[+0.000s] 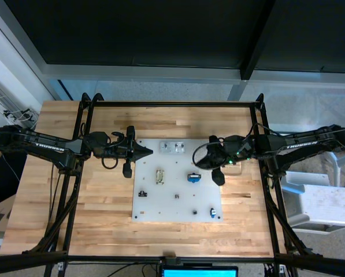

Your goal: Unfasten the M12 fastener and place in the container

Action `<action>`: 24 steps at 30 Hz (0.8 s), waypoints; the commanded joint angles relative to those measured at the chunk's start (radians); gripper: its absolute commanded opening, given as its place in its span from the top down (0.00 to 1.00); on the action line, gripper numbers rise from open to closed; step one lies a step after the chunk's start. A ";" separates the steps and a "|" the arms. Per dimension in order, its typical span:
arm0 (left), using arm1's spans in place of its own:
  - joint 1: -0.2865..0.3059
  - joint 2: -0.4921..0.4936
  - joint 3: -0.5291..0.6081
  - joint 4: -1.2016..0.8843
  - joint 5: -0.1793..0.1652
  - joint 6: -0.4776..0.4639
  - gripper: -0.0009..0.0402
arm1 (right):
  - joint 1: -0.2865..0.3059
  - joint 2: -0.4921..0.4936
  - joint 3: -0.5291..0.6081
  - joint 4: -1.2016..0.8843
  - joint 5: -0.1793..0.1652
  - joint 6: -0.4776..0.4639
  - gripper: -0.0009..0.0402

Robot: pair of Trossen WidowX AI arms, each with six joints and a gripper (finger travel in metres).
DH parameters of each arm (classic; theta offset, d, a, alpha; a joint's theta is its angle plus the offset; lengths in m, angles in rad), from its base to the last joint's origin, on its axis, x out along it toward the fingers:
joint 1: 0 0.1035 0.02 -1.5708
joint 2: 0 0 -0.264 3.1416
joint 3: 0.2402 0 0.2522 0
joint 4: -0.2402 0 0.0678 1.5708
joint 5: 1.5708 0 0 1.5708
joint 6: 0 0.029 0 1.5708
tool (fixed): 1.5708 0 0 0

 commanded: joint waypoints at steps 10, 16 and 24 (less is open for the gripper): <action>0.000 0.000 0.000 0.000 0.000 0.000 0.98 | 0.133 0.146 0.200 -0.410 0.101 0.244 0.98; 0.000 0.000 0.000 0.000 0.000 0.000 0.98 | 0.183 0.277 0.333 -0.602 0.100 0.320 0.98; 0.000 0.000 0.000 0.000 0.000 0.000 0.98 | 0.213 0.425 0.477 -0.723 0.036 0.399 0.98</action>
